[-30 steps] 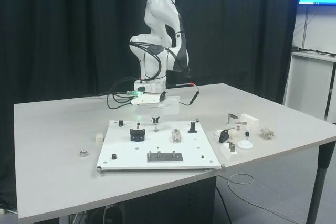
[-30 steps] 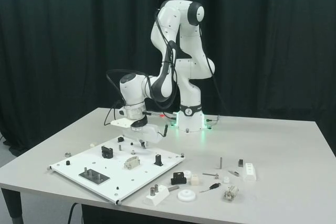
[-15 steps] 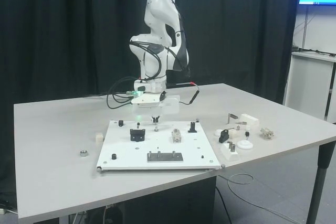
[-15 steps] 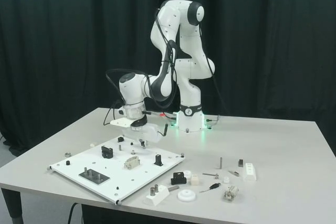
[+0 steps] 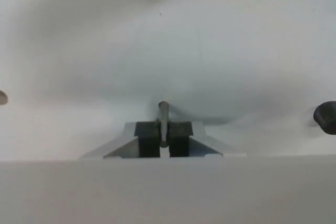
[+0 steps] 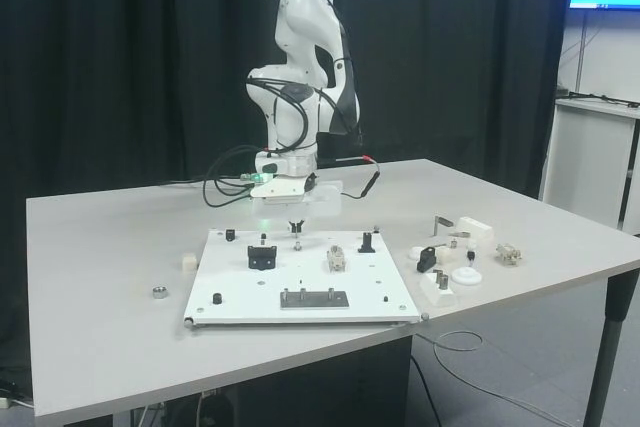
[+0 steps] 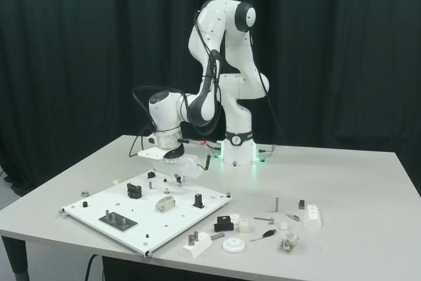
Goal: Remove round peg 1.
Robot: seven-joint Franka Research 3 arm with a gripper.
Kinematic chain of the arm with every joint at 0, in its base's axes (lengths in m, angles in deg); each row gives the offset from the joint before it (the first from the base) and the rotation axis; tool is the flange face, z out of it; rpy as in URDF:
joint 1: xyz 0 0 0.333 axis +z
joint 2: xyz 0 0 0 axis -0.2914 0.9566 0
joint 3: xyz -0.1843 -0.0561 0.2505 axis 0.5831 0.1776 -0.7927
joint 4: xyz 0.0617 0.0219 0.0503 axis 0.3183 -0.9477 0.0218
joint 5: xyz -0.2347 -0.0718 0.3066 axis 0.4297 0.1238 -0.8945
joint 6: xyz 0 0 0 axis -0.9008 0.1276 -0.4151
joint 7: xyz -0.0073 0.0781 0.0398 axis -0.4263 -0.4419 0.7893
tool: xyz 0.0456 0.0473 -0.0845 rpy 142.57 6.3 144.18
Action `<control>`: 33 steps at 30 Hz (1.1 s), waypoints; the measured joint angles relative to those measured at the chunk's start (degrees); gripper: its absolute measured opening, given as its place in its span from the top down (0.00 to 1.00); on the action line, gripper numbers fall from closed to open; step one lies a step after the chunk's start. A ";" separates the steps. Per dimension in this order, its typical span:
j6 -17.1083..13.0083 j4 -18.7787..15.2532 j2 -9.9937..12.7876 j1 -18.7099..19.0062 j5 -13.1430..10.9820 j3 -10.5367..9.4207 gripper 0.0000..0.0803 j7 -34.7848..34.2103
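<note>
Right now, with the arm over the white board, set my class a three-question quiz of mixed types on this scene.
1. True or false: the gripper is shut on a thin grey peg.
2. Multiple choice: what do the loose small parts lie on? A) the white board B) the grey table beside the board C) a shelf
3. Fill in: the arm's base shows a ____ light.

Key
1. True: in the wrist view the black fingertip pads clamp the peg.
2. B: they lie on the table, off the white board.
3. green
</note>
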 joint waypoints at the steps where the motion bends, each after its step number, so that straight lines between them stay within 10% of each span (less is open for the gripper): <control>1: 0.04 0.02 0.00 0.01 0.08 0.00 0.96 0.00; 33: 0.39 0.17 -0.21 0.23 1.54 0.00 0.96 0.23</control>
